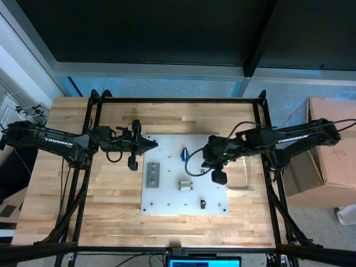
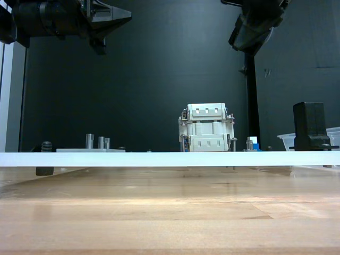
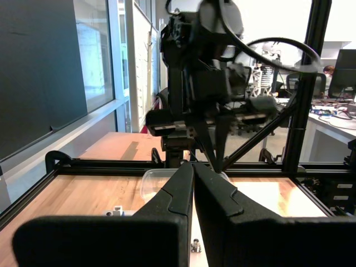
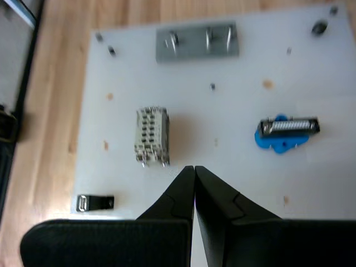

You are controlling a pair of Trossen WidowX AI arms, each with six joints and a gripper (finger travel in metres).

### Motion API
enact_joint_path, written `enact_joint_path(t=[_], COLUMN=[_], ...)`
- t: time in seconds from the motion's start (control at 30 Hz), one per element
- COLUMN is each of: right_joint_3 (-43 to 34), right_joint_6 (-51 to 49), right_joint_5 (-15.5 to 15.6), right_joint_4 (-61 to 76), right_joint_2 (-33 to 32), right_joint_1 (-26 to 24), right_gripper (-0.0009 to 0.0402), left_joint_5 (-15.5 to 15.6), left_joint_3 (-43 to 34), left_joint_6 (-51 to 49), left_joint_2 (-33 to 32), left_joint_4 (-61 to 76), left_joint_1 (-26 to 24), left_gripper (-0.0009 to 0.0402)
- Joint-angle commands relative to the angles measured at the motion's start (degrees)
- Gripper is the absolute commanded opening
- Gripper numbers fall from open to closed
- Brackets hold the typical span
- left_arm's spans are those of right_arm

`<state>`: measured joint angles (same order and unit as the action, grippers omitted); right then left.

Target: Remove the HAN10E connector from the taskboard and place in the container

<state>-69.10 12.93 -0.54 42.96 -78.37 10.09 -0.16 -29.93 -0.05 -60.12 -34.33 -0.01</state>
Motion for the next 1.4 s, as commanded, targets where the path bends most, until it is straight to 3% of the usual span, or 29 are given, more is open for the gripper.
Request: enact_joint_path(t=[0.03, 0.47, 0.77, 1.03, 1.4], right_joint_3=[-5.4, -26.3, -34.8, -39.1, -39.0], right_joint_6=[0.4, 1.6, 1.6, 1.6, 1.6], right_joint_5=[-1.1, -1.4, -1.9, -1.9, -2.6], right_joint_4=[5.1, 24.2, 26.9, 26.9, 25.7], right_joint_2=[-5.0, -22.5, -30.8, -36.7, -40.4], right_joint_1=[1.8, 4.5, 4.6, 5.1, 5.5], right_gripper=[0.0, 0.0, 0.0014, 0.0119, 0.0276], left_joint_5=[0.0, 0.0, 0.0, 0.0, 0.0], left_joint_3=[0.0, 0.0, 0.0, 0.0, 0.0], left_joint_6=[0.0, 0.0, 0.0, 0.0, 0.0], left_joint_2=[0.0, 0.0, 0.0, 0.0, 0.0], left_joint_4=[0.0, 0.0, 0.0, 0.0, 0.0], left_joint_1=[0.0, 0.0, 0.0, 0.0, 0.0], left_gripper=[0.0, 0.0, 0.0, 0.0, 0.0])
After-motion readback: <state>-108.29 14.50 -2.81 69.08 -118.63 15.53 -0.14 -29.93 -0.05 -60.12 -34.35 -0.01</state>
